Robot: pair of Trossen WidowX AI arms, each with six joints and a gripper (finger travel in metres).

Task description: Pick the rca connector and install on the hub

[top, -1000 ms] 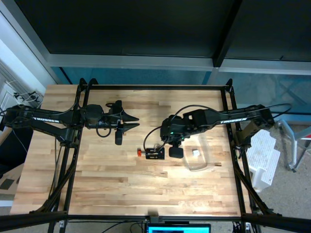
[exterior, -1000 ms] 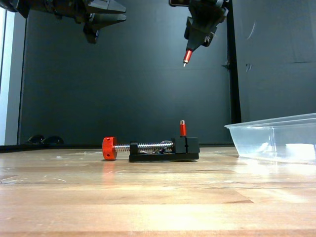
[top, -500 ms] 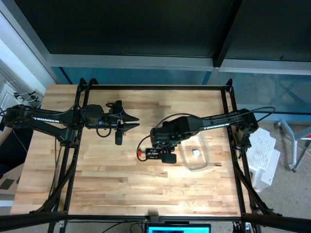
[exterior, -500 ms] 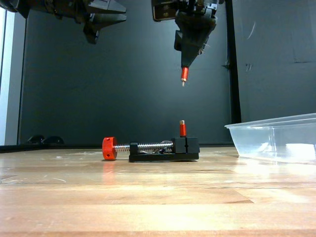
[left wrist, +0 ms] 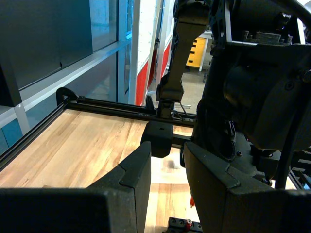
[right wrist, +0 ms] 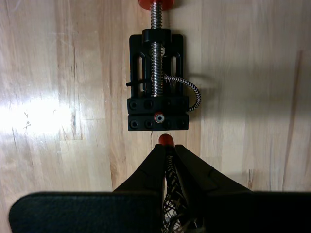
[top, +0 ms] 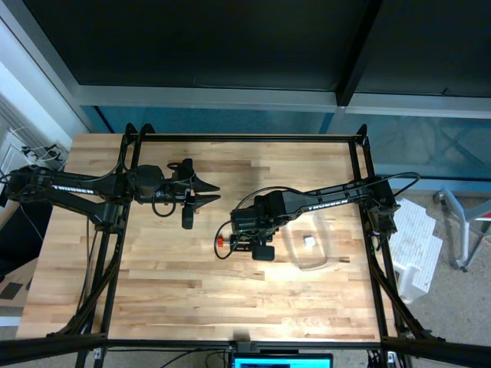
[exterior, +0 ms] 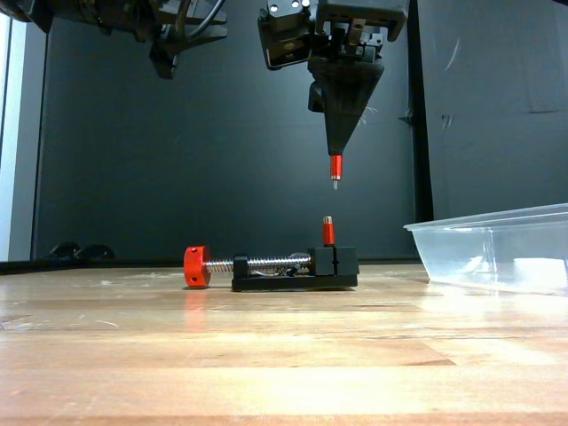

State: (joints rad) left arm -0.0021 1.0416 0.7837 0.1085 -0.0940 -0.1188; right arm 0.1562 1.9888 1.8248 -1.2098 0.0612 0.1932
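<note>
While the right gripper [exterior: 336, 149] hangs clamped on the rca connector [exterior: 335, 169], the plug points down just above the hub [exterior: 293, 266] mid-table, not touching. Left gripper [top: 205, 193] hovers well left, fingers apart.

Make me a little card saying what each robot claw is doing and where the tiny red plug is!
hub: small black rectangular block with a red knob, lying on the wooden table
rca connector: tiny red plug with a silvery tip, pointing down, nearly over the hub's red socket, not touching
right gripper: shut on the rca connector, up in the air
left gripper: open, holding nothing, high at the table's left
clear plastic tray: right of the hub
</note>
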